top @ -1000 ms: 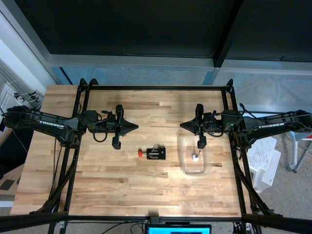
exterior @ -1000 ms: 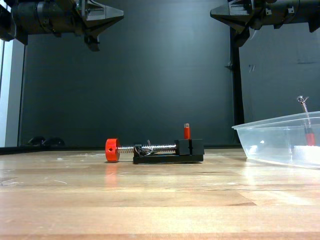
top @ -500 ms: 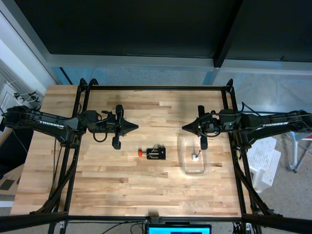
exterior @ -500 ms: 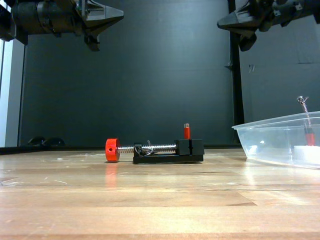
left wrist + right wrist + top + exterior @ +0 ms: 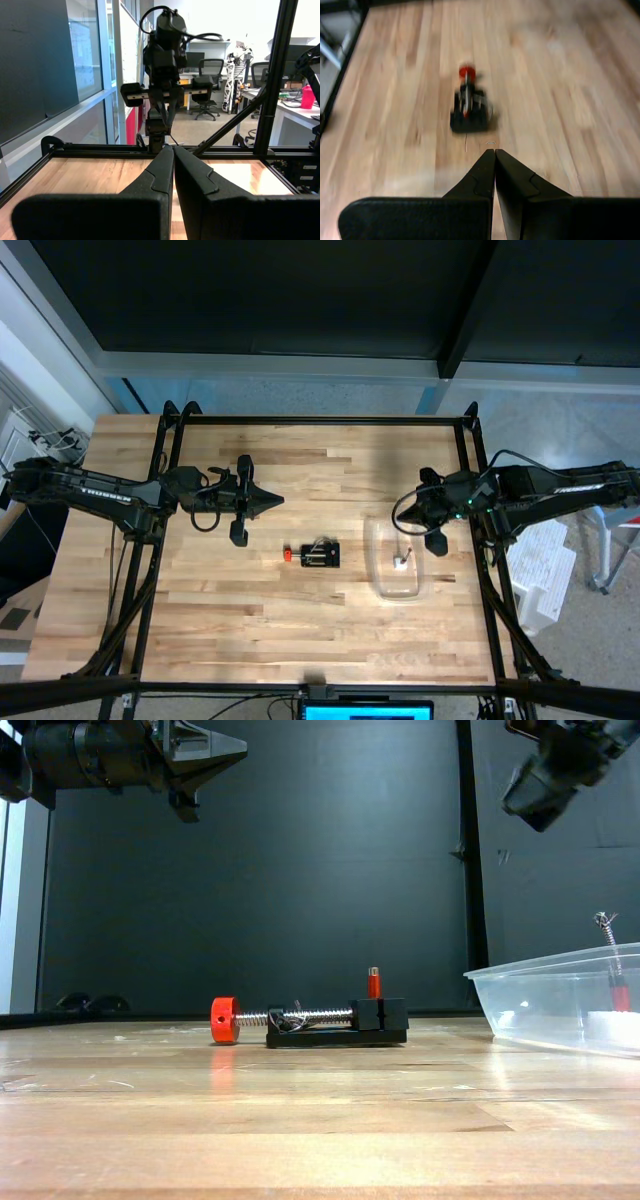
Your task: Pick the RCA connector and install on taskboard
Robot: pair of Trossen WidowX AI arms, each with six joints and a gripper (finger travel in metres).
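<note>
The taskboard sits near the middle of the tabletop, with the tray to its right, apart from it. The RCA connector lies in the tray. The left hand hangs above the tabletop, behind and left of the taskboard. The right hand hangs high near the tray's far end.

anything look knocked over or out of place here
Nothing stands out. The taskboard sits flat on the table, the clear tray is upright, with a thin wire poking above its rim. Left gripper hangs shut high over the table; right gripper is shut, angled down toward the taskboard.
</note>
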